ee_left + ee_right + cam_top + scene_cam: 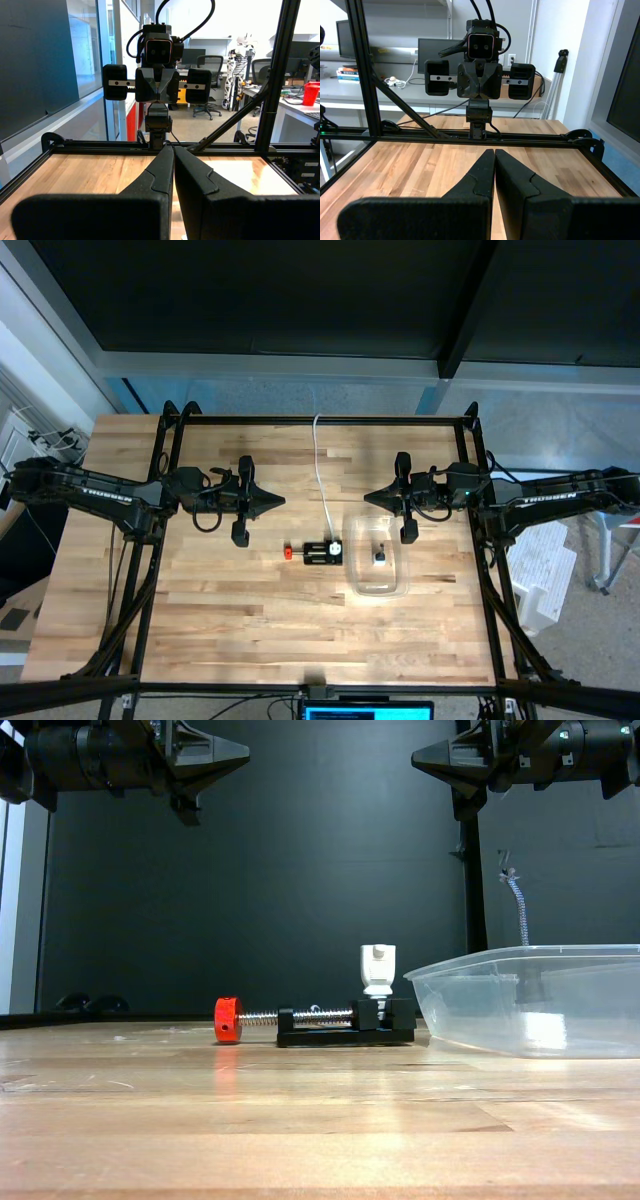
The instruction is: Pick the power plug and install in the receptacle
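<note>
The power plug [380, 556], tiny and black, lies inside the clear tray [358, 585] right of centre. Through the tray wall it shows as a dark stub [529, 986]. The receptacle [322, 552] is a black block with a red-orange knob [288, 552] and a white socket face [377, 966], just left of the tray. A thin white cable [320, 470] runs from it toward the far edge. My left gripper [281, 501] hangs shut, high above the table, left of the receptacle. My right gripper [367, 498] hangs shut, facing it, above the tray's far side. Neither holds anything.
A black frame [320, 421] borders the wooden table [200, 620]. A screen [365, 710] sits at the near edge. Each wrist view shows the opposite arm [157, 75] [480, 75] straight ahead.
</note>
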Controlling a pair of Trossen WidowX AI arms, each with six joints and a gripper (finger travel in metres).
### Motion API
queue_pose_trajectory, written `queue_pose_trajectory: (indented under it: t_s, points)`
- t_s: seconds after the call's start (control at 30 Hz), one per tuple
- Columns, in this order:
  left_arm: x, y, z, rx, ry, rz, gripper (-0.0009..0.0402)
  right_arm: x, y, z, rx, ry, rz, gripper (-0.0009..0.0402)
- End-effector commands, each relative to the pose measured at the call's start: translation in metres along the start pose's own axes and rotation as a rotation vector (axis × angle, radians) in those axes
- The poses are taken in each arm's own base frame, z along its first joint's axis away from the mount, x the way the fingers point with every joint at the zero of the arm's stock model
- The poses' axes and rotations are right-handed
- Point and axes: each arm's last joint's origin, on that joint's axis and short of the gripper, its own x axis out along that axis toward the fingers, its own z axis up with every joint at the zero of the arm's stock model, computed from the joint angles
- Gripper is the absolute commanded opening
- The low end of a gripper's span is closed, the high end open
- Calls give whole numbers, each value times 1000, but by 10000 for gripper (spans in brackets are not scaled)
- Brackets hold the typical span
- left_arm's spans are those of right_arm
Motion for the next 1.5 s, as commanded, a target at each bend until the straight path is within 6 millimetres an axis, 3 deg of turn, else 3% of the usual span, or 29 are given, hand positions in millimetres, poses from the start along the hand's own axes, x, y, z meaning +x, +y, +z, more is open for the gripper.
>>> queue_pose_trajectory:
  t_s: [0.03, 0.83, 1.27, 1.5]
  points:
    - [0, 0, 0, 0, -1, 0, 0, 0, 0, 0, 0, 0, 0, 0]
    - [0, 0, 0, 0, -1, 0, 0, -2, 1, 2, 50, 19, 3, 0]
    - [0, 0, 0, 0, -1, 0, 0, -18, 9, 27, 46, 393, 52, 0]
    - [0, 0, 0, 0, -1, 0, 0, -31, 15, 31, 54, 585, 50, 0]
